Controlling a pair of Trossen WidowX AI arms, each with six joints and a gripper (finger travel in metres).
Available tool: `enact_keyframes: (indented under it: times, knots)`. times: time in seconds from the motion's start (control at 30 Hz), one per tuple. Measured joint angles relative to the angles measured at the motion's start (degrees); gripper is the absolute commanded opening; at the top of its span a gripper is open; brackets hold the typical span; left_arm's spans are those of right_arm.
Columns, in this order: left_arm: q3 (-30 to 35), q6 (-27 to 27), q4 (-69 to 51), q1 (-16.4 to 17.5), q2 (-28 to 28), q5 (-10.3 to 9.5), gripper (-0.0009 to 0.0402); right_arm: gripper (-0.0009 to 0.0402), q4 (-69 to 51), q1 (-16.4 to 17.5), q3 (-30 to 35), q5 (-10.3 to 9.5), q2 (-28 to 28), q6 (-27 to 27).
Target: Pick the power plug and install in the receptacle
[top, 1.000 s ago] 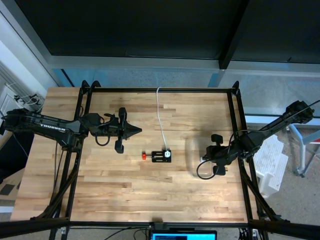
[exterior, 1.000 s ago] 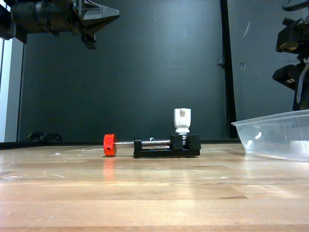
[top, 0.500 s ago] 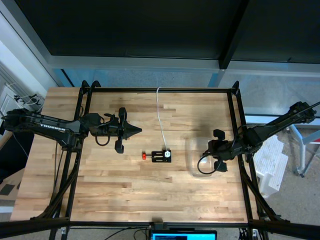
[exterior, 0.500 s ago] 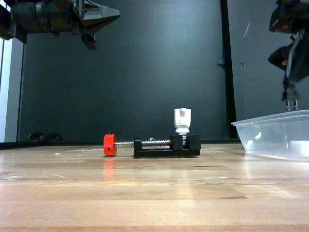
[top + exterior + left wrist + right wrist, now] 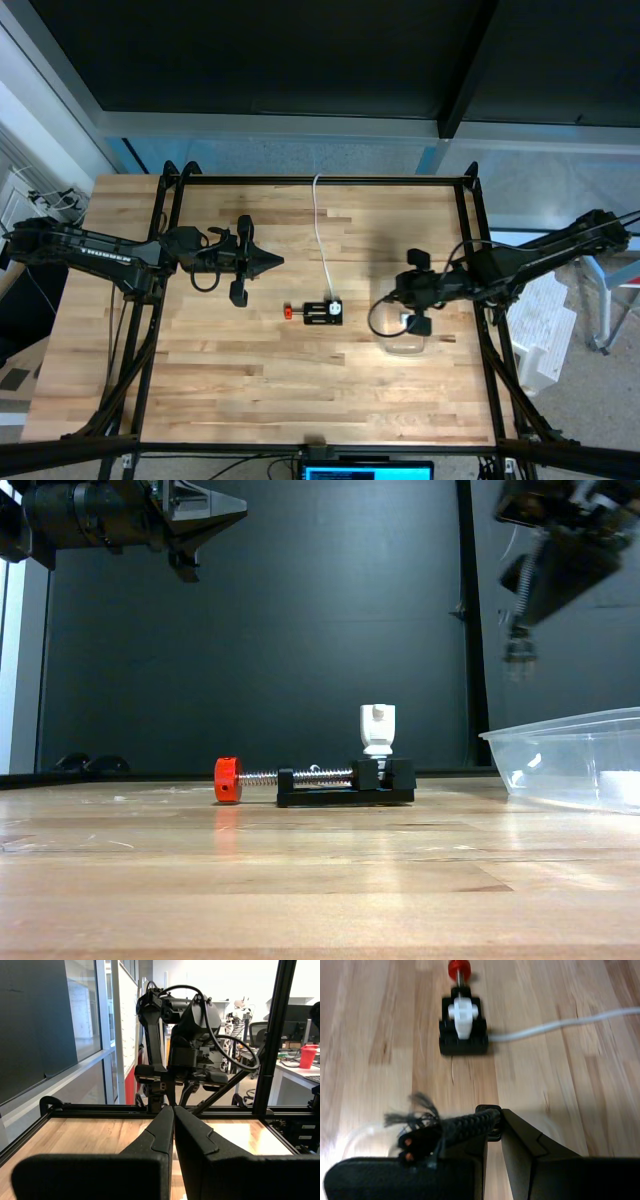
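The right end effector is pressed nearly together on the power plug, a tiny black piece pinched at its tips. A black braided lead trails from the plug and ends in frayed strands. From above, this end effector hangs in the air over the clear tray, which sits on the right half of the desk. The plug is off the desk and well apart from the receptacle.

The left end effector has its fingers pressed together on nothing. It is held high over the left half of the desk.

The receptacle stands upright in the small black vise near the middle of the desk. The red-orange knob points toward the left edge, and the white cable runs off to the far edge.

From above, the plug is too small to pick out against the dark end effector. The table-level camera cuts off most of the right arm; only the lead dangling above the tray's rim is plain. Only the right wrist camera shows the grip itself. That camera also looks down on the receptacle's top face. The table-level camera shows the cable hidden behind the vise.
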Motion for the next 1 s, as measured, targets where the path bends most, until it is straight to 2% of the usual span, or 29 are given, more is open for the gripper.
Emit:
enact_keyframes:
  times: [0.2,0.4,0.57,0.8,1.0]
  knots:
    - [0.0,0.0,0.0,0.0,0.0,0.0,0.0,0.0,3.5,-2.6,4.2,-0.63,6.9,-2.4]
    - [0.0,0.0,0.0,0.0,0.0,0.02,0.0,0.0,3.8,-3.6,10.3,-1.88,13.9,-3.3]
    - [0.0,0.0,0.0,0.0,0.0,0.02,0.0,0.0,4.1,-3.9,15.1,-1.92,19.1,-4.3]
    - [0.0,0.0,0.0,0.0,0.0,0.02,0.0,0.0,6.4,-4.0,18.3,-2.1,23.6,-5.0]
    - [0.0,0.0,0.0,0.0,0.0,0.02,0.0,0.0,7.9,-4.0,19.1,-2.14,25.3,-6.9]
